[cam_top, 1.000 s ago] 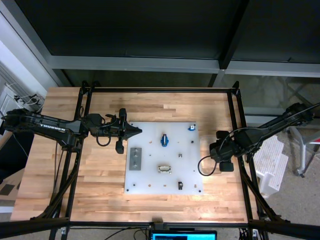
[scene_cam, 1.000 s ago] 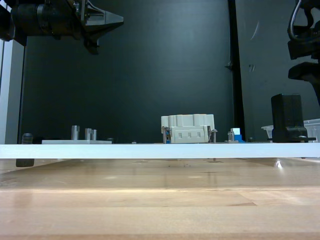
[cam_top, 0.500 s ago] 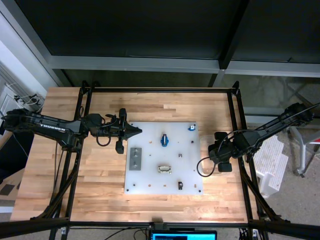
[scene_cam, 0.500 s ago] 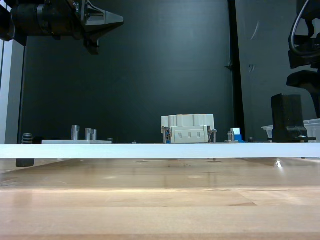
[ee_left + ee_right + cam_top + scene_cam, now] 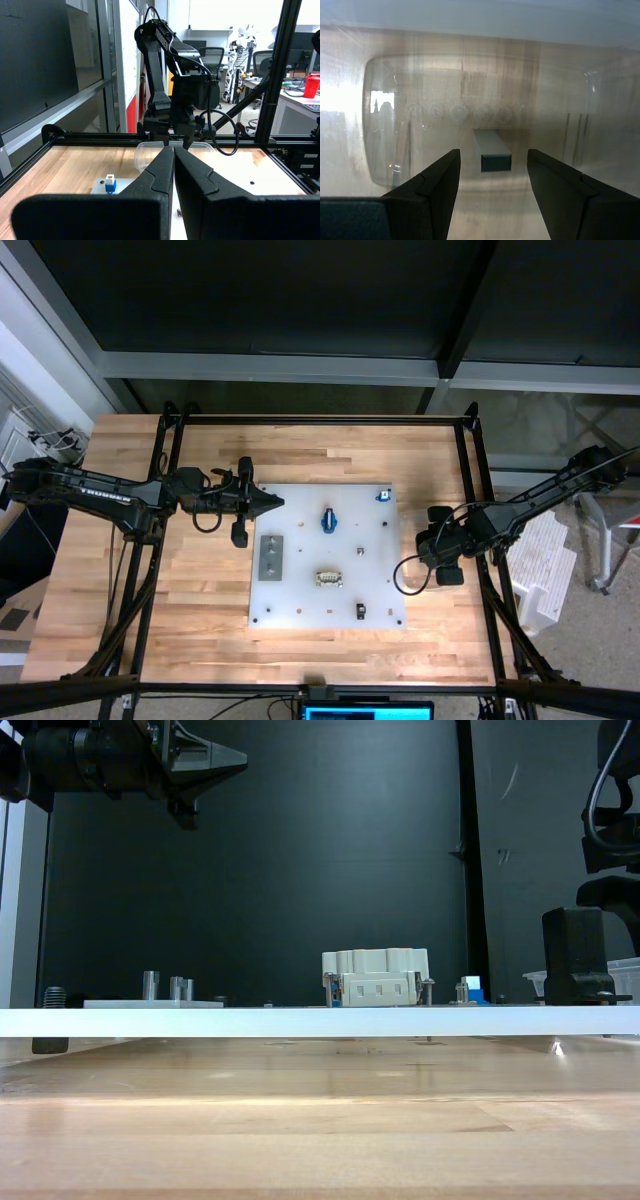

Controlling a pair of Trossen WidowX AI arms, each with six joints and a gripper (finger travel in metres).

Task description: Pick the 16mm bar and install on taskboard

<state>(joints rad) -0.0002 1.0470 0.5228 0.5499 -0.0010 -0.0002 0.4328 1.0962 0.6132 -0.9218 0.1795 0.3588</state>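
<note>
Wood table w/ white taskboard lying flat at centre. Clear tray sits past board's R edge, under R arm. L gripper is held high over board's far-L edge, pointing R; fingers clenched tight, nothing btwn them. R gripper aims down into tray, fingers released & spread wide. 16mm bar lies on tray floor, in line w/ gap btwn the two fingertips, apart from both, not on board.
</note>
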